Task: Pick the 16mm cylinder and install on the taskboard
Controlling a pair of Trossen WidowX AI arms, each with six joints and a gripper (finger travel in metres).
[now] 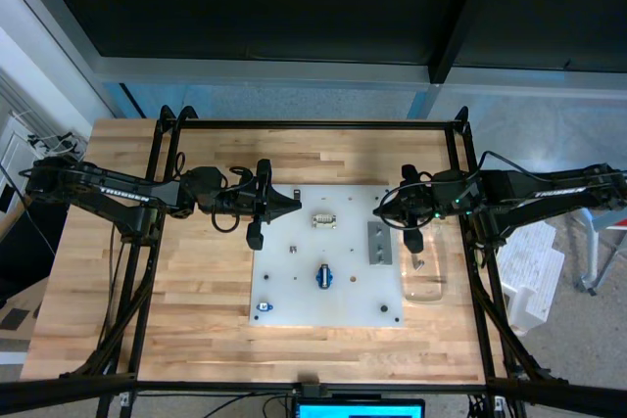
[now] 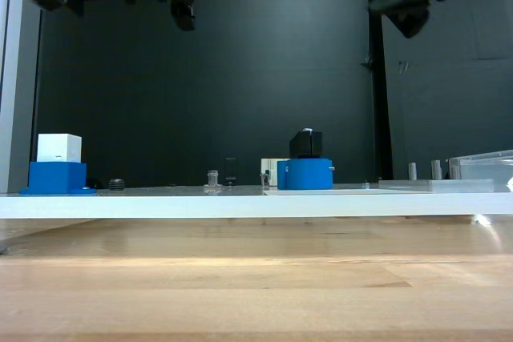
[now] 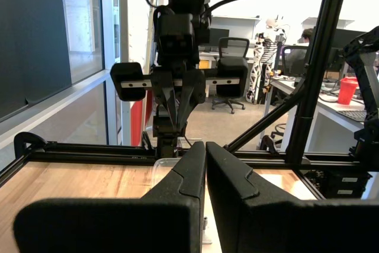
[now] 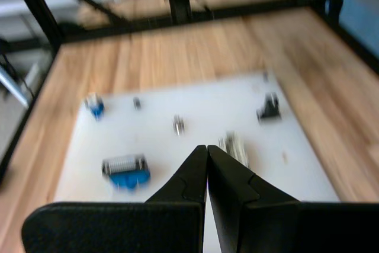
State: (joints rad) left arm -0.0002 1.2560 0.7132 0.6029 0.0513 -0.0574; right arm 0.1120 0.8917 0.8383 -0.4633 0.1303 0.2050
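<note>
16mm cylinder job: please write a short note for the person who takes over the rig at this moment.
Left gripper: shut, empty, raised above the far left part of the taskboard.
Right gripper: shut, empty, raised above the board's far right part.
16mm cylinder: seems to lie in the clear tray, right of the board.
Done: nothing yet.
To do: pick the cylinder and install it on the board.
</note>
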